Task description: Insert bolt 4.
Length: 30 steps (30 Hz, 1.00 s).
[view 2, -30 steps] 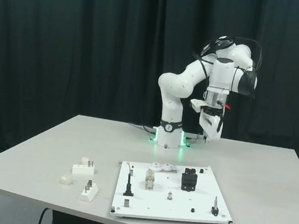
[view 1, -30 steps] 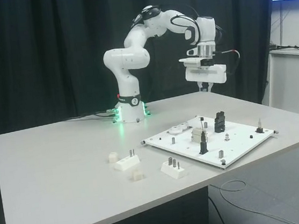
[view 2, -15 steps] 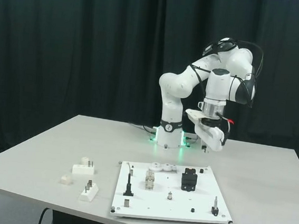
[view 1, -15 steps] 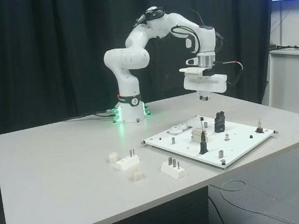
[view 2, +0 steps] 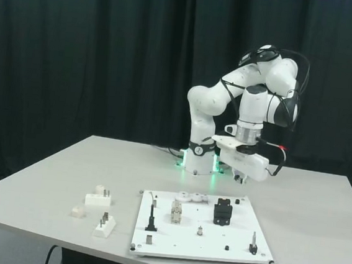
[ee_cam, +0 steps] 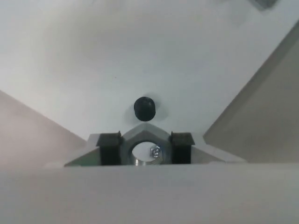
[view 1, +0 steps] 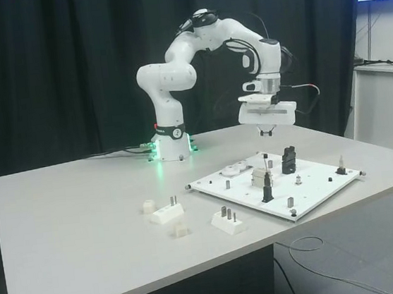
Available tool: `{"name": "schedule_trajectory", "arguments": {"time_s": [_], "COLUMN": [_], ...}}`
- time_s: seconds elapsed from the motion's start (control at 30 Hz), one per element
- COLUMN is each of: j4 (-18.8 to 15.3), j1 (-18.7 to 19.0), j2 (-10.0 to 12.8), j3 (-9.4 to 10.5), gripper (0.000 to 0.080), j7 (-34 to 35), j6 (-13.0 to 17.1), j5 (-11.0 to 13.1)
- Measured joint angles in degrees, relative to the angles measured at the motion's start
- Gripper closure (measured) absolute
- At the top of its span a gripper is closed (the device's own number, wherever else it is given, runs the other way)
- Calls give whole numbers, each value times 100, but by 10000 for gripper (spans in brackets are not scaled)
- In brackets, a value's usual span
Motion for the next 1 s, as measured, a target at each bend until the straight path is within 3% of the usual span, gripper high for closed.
{"name": "schedule_trajectory", "arguments": {"time_s": [0.6, 1.0], "j4": [-60, -69], "j1": [-253, -424], "j2": [-4, -25], "j3": [300, 564], "gripper": [578, 578], "j7": [-2070, -2871], "j6": [0, 131], "j5": [473, 763]}}
